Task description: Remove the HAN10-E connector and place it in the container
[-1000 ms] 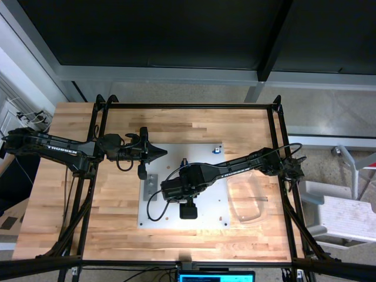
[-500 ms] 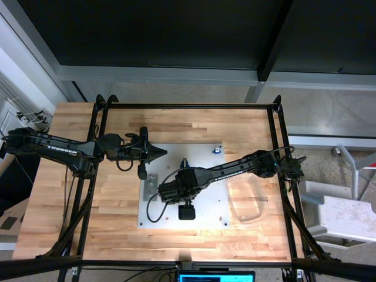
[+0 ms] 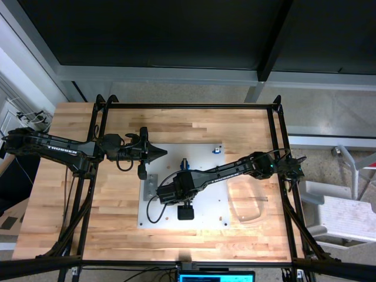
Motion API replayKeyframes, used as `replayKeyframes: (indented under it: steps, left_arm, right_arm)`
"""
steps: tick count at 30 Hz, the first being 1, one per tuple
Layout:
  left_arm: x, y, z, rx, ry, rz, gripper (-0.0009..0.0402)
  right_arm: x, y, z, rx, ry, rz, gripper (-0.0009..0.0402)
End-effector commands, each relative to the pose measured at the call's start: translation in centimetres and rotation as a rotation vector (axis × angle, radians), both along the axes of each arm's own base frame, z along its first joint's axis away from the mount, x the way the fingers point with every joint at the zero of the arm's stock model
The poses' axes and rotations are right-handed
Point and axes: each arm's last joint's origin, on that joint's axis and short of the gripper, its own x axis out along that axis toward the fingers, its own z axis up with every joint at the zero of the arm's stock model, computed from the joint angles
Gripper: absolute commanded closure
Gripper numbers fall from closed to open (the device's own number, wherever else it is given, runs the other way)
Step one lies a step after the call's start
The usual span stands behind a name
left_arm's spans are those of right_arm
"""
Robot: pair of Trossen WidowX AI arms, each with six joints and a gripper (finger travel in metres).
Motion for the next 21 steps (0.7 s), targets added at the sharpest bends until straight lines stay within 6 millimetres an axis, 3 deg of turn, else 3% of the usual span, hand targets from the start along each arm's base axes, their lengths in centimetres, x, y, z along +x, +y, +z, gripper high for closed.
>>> replayKeyframes:
  steps: [1, 9, 21]
  left_arm:
    - [0.00, 0.00, 0.02, 0.000, -0.002, 0.000, 0.0393]
    - [0.00, 0.01, 0.02, 0.000, -0.002, 0.000, 0.0393]
    - [0.00, 0.00, 0.02, 0.000, -0.002, 0.000, 0.0393]
  right_arm:
    - [0.00, 0.02, -0.03, 0.000, 0.001, -0.001, 0.0091]
    - [-0.19, -0.03, -0.05, -0.005, 0.020, 0.000, 0.0118]
    - [-0.28, -0.07, 0.27, -0.006, 0.015, 0.016, 0.0266]
